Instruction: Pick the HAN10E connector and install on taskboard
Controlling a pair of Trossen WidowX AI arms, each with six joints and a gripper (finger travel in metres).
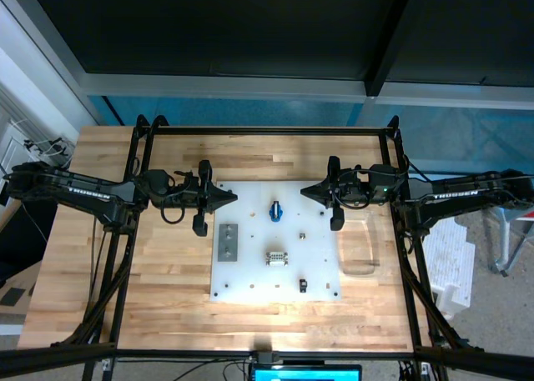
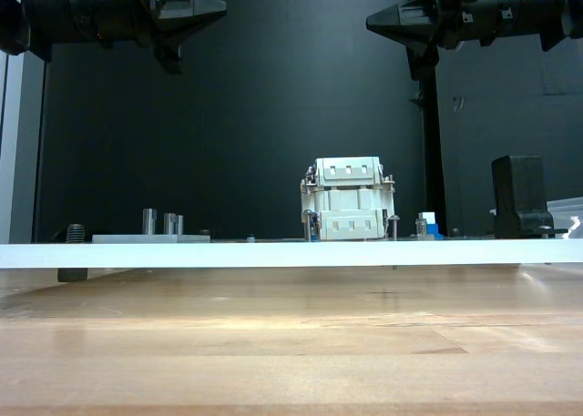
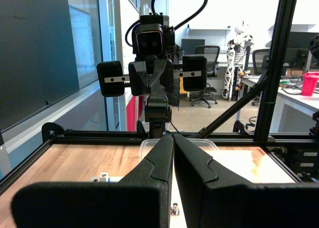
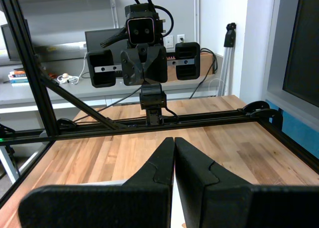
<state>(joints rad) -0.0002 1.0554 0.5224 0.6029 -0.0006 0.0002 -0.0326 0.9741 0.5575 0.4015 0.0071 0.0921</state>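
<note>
Left gripper: we see it hang above the far left edge of the taskboard, well clear of the parts; in its wrist view the fingers press together with nothing between them.
Right gripper: it hangs above the board's far right side, facing the left one; its fingers are likewise clenched on nothing.
HAN10E connector: we find it on the taskboard, near the middle, just beside the grey metal block and nearer to us than the blue knob. From the low view it stands upright as a pale two-tier stack.
Done, as we judge: the connector looks picked, placed and seated on the board, and neither arm touches it.
Left, as we judge: little or nothing; we cannot tell whether it is fully latched.
Clear tray: beside the board's right edge.
</note>
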